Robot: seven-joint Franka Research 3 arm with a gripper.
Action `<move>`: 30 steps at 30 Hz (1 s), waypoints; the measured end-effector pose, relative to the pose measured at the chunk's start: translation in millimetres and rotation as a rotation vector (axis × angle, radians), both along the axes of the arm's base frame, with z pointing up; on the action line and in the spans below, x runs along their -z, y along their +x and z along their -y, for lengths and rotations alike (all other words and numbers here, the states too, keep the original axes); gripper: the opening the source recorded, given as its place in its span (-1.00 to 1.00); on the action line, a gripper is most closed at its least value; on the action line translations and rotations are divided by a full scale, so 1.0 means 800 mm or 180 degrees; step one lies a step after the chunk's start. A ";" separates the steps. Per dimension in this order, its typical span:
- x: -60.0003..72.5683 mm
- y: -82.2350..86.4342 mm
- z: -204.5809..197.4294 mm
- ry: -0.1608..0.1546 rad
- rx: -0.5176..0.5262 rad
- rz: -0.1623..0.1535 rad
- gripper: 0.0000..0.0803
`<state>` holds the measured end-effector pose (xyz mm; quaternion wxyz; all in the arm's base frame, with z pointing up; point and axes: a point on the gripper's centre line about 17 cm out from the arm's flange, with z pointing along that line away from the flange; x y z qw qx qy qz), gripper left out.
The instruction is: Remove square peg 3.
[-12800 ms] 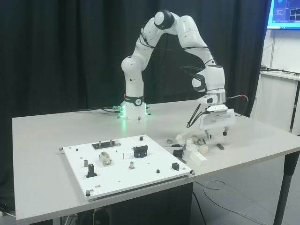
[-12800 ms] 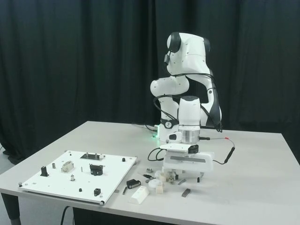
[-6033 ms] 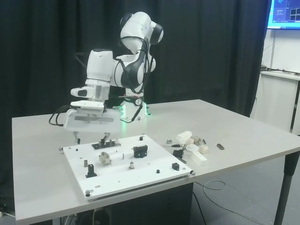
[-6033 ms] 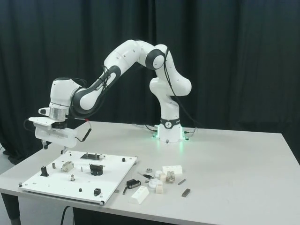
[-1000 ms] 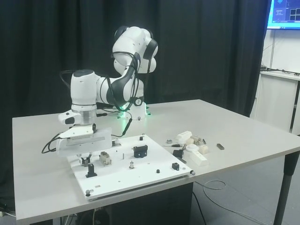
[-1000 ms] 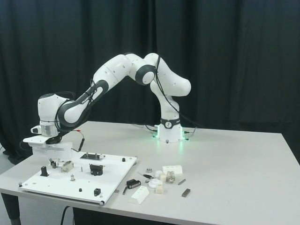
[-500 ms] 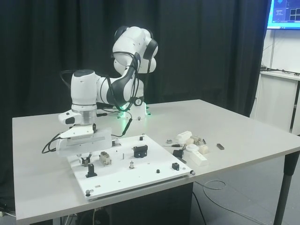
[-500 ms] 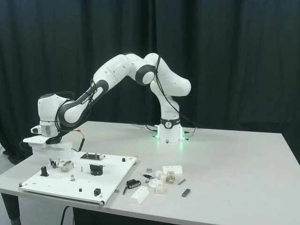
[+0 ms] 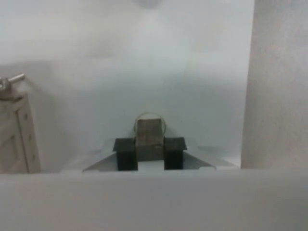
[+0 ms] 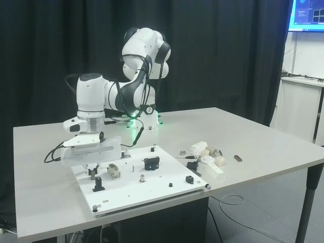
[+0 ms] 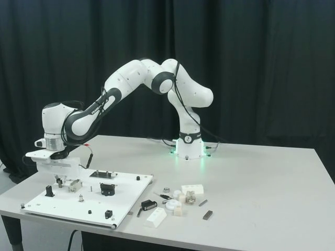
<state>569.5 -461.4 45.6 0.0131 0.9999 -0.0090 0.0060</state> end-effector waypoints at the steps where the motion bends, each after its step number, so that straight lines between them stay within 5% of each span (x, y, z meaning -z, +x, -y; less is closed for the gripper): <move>1: 0.000 0.000 0.000 0.0000 0.0015 -0.0001 -0.72; 30: -0.001 -0.001 0.000 -0.0020 0.0014 -0.0024 -0.72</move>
